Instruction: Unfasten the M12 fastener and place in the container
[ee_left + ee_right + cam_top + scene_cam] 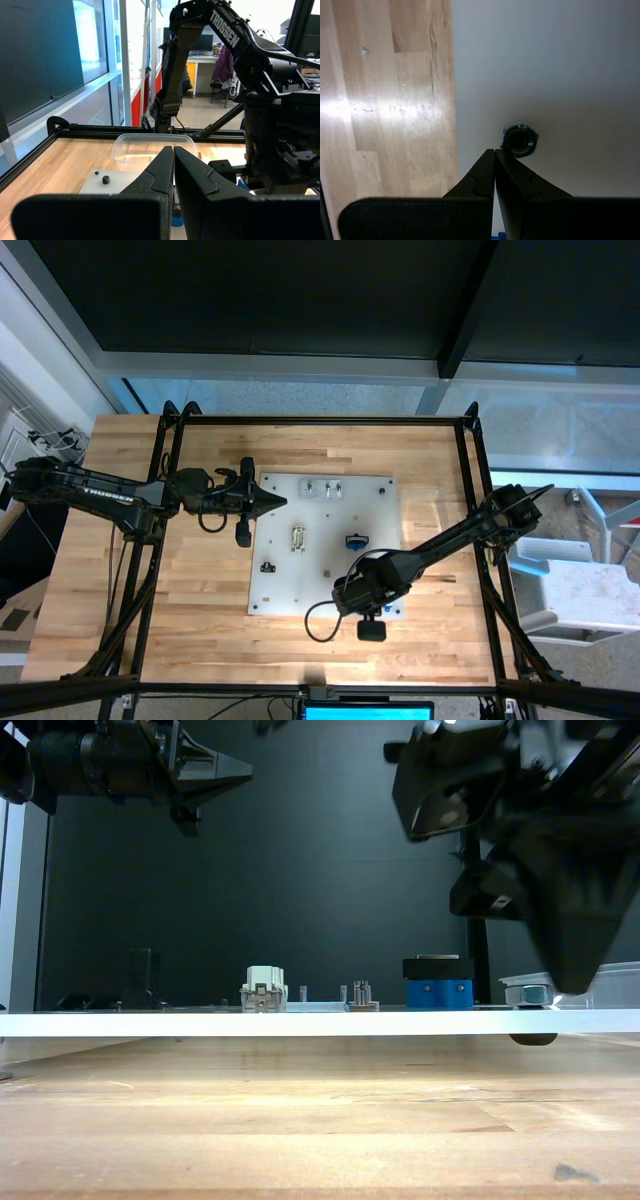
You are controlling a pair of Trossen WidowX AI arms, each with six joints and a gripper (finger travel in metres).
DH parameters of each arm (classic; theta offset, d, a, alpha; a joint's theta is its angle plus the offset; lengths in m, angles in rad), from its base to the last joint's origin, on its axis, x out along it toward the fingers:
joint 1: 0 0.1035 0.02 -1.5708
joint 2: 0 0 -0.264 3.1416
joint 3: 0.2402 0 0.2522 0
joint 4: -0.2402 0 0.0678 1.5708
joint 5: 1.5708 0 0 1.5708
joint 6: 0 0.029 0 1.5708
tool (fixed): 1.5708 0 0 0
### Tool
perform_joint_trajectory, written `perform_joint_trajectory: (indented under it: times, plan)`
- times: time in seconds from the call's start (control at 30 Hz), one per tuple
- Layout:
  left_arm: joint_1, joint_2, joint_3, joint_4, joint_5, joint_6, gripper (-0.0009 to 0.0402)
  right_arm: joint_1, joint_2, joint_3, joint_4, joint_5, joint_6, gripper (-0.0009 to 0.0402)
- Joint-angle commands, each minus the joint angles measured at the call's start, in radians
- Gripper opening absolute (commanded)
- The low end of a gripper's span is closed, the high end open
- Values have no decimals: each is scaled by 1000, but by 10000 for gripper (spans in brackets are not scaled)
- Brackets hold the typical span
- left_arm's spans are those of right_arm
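Centrally, the right gripper [495, 151] points down at the white board [300, 580] near its near right edge, its fingers pressed together with nothing between them. Just beside their tips sits the M12 fastener [519, 140] (a silver hex nut with a dark centre). In the low view it rests low on the board with no ribs showing beneath it, and whether it is on its stud cannot be told. The container [131, 146], a clear tray, stands on the wooden table [200, 620] beside the board's right edge. The left gripper [174, 152] hangs raised over the board's far left edge, fingers closed together on nothing.
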Motion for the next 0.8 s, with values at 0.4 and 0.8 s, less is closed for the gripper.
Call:
perform_joint_trajectory:
  times: [0.4, 0.8]
  plan:
    - [0, 0, 0, 0, 0, 0, 0, -8, -2, 0, -57, 123, 7, 0]
    - [0, 0, 0, 0, 0, 0, 0, -8, -53, 14, -180, 238, 78, 0]
